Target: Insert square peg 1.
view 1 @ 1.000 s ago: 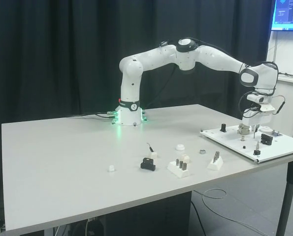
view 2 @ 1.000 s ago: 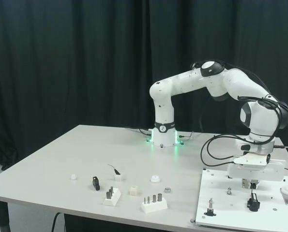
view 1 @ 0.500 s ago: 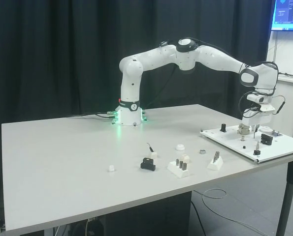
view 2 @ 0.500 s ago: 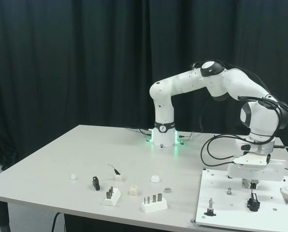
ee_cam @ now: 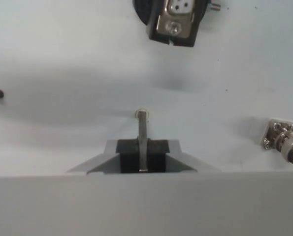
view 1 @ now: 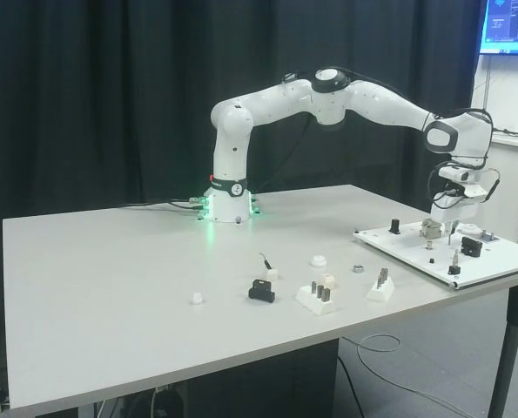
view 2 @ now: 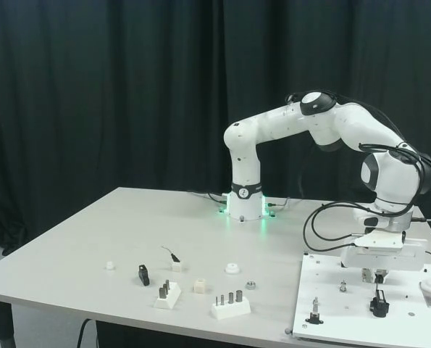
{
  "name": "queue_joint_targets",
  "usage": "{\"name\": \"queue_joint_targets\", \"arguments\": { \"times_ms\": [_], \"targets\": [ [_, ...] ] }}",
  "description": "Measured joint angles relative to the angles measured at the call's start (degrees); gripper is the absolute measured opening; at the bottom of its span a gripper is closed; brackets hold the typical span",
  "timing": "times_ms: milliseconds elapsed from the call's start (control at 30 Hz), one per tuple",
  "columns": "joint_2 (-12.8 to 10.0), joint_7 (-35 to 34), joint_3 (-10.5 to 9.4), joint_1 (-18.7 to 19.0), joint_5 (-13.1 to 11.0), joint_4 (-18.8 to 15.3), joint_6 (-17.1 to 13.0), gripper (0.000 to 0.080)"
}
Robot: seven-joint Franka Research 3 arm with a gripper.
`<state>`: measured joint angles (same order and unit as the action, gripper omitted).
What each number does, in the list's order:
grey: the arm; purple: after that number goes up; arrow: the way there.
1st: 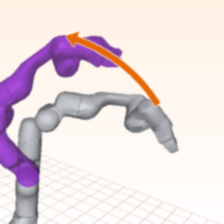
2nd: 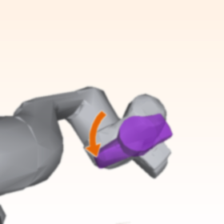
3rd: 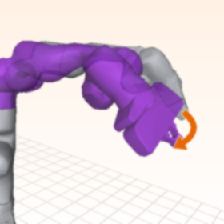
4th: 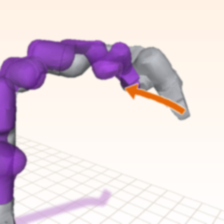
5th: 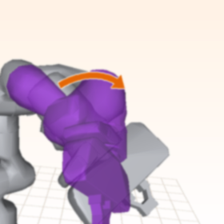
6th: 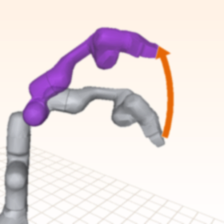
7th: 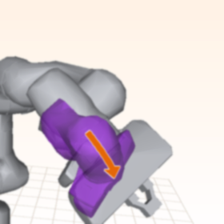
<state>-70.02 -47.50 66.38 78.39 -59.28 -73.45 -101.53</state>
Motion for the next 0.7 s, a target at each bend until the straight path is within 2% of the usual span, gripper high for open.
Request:
{"name": "queue_joint_targets", "arguments": {
  "times_ms": [700],
  "targets": [
    [-0.01, 7.89, -0.06, -0.08, 0.42, 0.09, -0.22, 0.0029]
  ]
}}
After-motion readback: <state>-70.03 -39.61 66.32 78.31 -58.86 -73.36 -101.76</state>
